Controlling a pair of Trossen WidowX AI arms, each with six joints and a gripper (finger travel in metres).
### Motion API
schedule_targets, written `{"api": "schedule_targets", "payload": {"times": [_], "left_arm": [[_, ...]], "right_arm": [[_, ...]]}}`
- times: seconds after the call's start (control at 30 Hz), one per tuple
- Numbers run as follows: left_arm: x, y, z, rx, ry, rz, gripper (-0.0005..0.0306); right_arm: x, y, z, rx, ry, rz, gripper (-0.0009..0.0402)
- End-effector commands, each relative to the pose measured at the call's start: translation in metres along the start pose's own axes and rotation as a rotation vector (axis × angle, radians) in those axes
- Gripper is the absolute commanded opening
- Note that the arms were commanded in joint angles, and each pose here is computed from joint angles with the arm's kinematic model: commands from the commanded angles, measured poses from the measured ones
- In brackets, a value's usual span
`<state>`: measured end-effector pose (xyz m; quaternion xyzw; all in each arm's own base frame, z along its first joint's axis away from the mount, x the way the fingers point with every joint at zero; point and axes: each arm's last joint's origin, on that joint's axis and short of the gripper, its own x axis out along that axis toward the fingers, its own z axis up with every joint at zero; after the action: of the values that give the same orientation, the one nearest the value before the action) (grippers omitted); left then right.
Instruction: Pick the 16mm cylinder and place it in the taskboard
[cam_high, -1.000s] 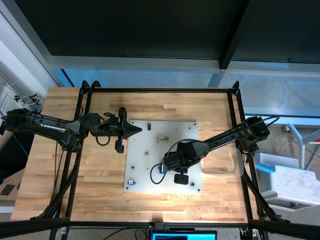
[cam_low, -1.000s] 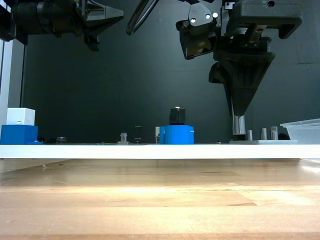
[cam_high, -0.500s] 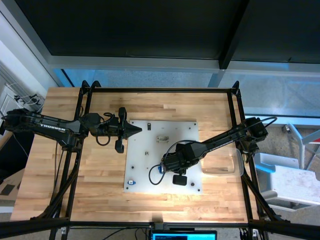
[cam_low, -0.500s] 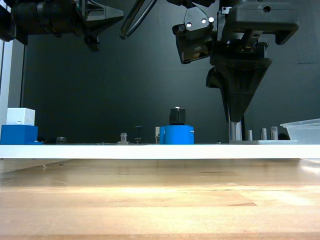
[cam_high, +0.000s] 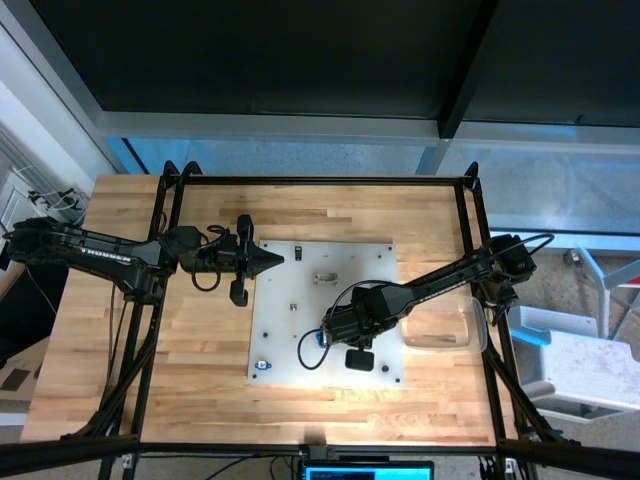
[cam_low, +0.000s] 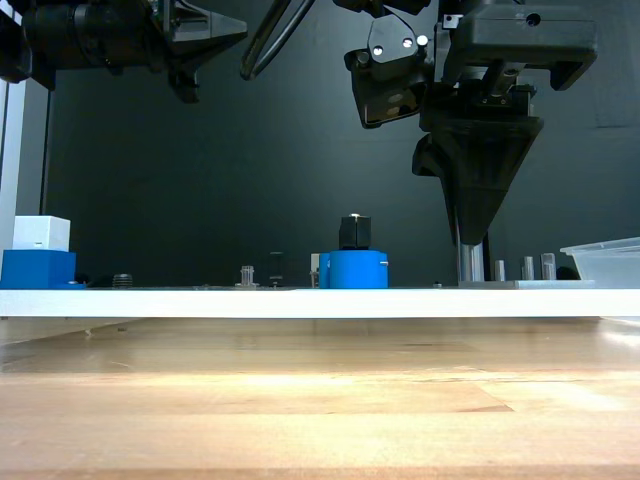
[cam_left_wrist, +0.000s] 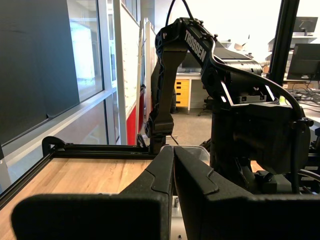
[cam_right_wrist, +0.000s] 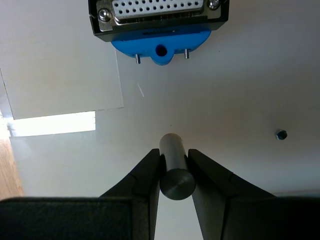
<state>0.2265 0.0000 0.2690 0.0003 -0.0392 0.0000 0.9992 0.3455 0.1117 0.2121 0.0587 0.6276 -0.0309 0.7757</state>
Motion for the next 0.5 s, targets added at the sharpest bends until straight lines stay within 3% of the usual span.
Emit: {"api": "schedule_targets", "payload": {"times": [0.03,0.5], "left_arm": [[0.0,0.0001,0.0,0.0,0.0,0.0,0.0],[0.0,0.0,0.0,0.0,0.0,0.0,0.0]], "right_arm": [[0.0009,-0.0001,-0.0006,-0.001,0.002,-0.001,0.0023],[0.0026,0.0002,-0.0004,-0.002,-0.008,0.004,0.0023]]}}
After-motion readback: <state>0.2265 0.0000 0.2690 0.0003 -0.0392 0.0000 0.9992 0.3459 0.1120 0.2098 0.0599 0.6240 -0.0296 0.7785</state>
